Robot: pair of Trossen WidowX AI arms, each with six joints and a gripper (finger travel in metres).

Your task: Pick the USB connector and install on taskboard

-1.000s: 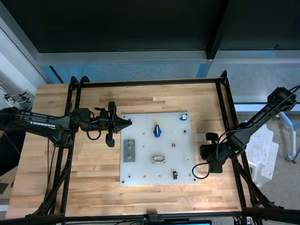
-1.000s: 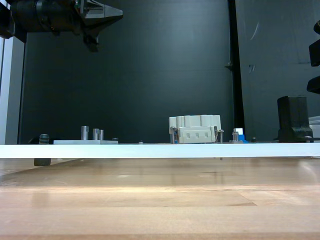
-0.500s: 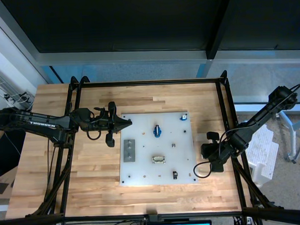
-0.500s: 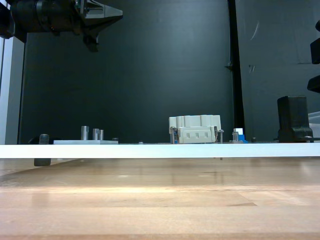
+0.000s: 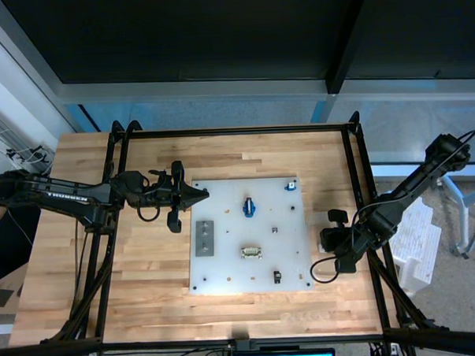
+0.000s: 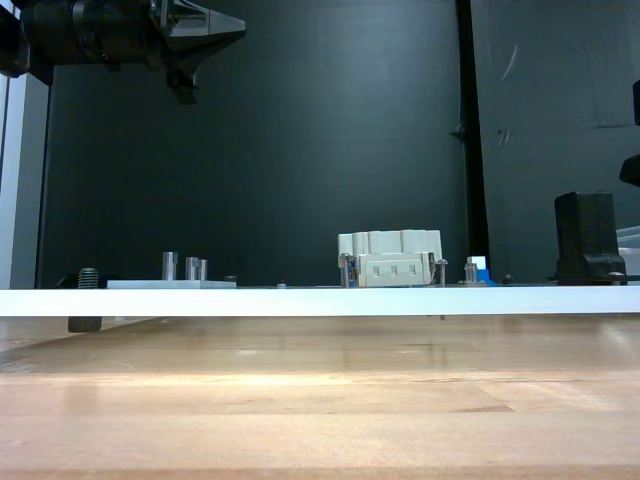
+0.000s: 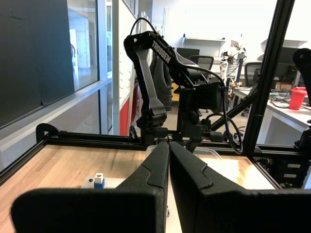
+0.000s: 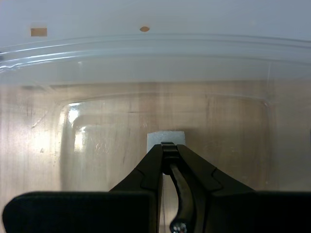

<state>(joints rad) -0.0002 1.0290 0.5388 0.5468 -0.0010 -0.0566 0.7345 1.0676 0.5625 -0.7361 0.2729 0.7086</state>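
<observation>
I see the black left gripper (image 5: 199, 194) held high over the wooden table (image 5: 146, 261), its tips just over the left edge of the taskboard (image 5: 226, 273), a large square flat white plate with small holes. In the left wrist view its jaws are pressed together with nothing between them. On the board, the grey rectangular block (image 5: 204, 237) sits near the left edge. The blue upright fitting (image 5: 249, 207) stands further in, with the silver D-shaped socket (image 5: 251, 252) nearer to me. The small black part (image 5: 277, 276) is close to the near edge. The black right gripper (image 8: 166, 145) is off the board, beside its right edge, and it hangs over a clear plastic tray (image 8: 155, 43) through which I can see the wood. Its jaws are clenched, and the USB connector (image 8: 165, 137), a tiny whitish piece, shows right at their tips, seemingly pinched there above the tray floor. A dark curved strand runs back between the fingers (image 8: 148, 167).
</observation>
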